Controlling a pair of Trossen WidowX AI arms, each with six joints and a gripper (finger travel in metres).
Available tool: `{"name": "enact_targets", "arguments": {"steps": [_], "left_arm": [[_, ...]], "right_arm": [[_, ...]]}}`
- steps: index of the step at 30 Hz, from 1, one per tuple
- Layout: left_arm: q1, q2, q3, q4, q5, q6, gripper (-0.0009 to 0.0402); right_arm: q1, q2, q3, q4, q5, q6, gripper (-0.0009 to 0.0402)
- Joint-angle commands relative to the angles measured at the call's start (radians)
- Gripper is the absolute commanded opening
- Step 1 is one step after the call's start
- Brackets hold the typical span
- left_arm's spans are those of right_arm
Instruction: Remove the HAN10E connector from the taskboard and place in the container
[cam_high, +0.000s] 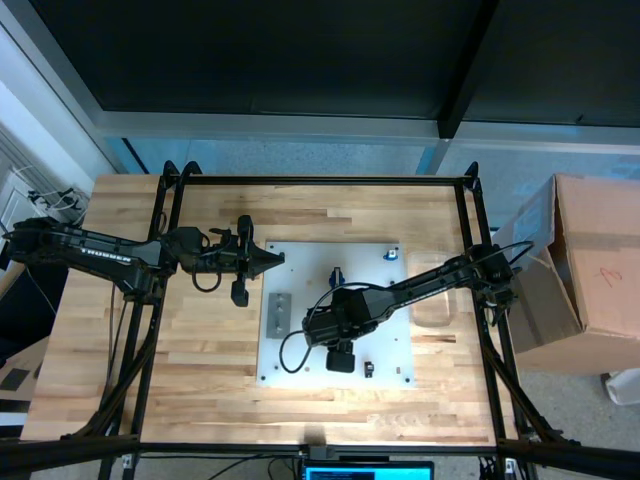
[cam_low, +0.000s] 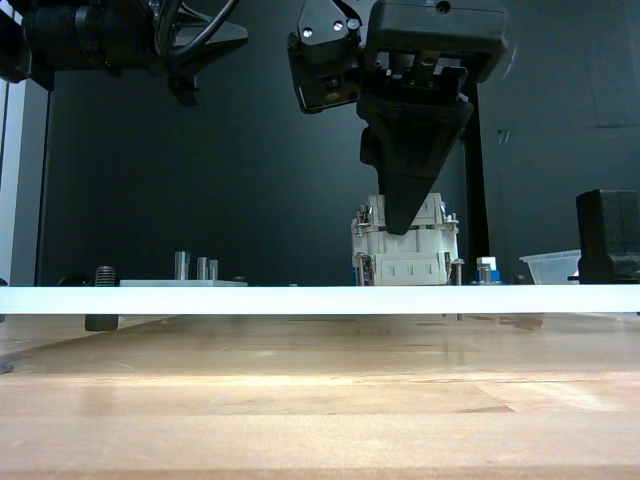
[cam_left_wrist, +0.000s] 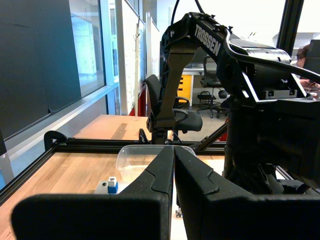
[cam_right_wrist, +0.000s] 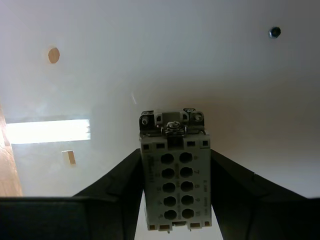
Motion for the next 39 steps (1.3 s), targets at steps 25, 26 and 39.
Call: {"name": "enact_targets", "arguments": {"steps": [25, 26, 39], "left_arm": [[0.000, 0.000, 0.000, 0.000, 0.000, 0.000, 0.0000], [0.000, 0.000, 0.000, 0.000, 0.000, 0.000, 0.0000], [0.000, 0.000, 0.000, 0.000, 0.000, 0.000, 0.0000]], "right_arm": [[-0.003, -0.139, 0.004, -0.013, -0.005, 0.008, 0.0000], [-0.003, -0.146, 0.004, -0.013, -0.005, 0.008, 0.0000], [-0.003, -0.266, -0.079, -0.051, -0.010, -0.034, 0.0000]]}}
